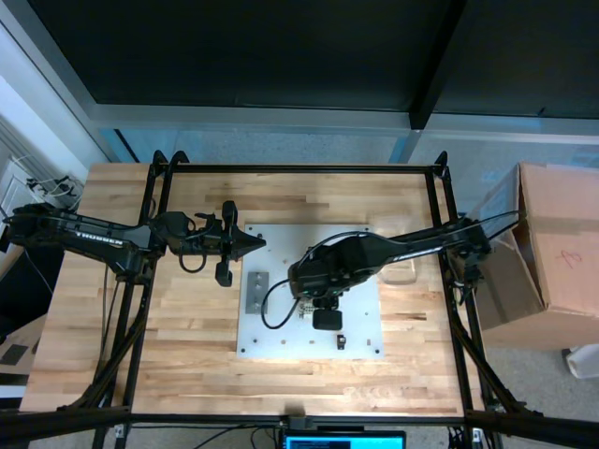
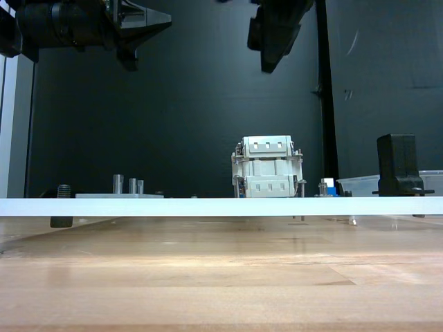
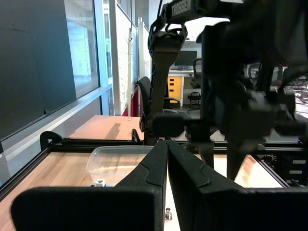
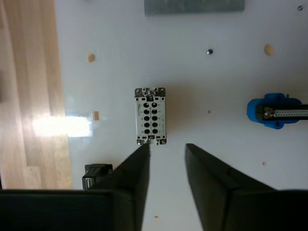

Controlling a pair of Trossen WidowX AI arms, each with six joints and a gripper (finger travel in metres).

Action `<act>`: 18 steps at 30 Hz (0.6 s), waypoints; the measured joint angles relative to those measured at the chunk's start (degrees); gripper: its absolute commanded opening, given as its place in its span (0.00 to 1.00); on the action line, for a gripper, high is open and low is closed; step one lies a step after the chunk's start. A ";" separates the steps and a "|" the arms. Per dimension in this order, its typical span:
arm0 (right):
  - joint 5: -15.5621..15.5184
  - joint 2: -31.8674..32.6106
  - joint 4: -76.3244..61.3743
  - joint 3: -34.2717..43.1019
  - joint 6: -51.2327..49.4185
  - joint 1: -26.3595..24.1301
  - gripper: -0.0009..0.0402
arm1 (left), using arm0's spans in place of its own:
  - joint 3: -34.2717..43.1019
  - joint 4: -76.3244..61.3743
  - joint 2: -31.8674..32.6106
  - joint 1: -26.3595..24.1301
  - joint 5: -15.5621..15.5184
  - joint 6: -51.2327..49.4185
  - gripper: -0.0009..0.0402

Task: Remove the HAN10E connector from the taskboard and place in the container

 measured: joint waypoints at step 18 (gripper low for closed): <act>0.00 7.98 -0.81 3.76 -1.53 1.36 0.73 | -0.02 -0.02 0.00 0.00 0.02 0.02 0.02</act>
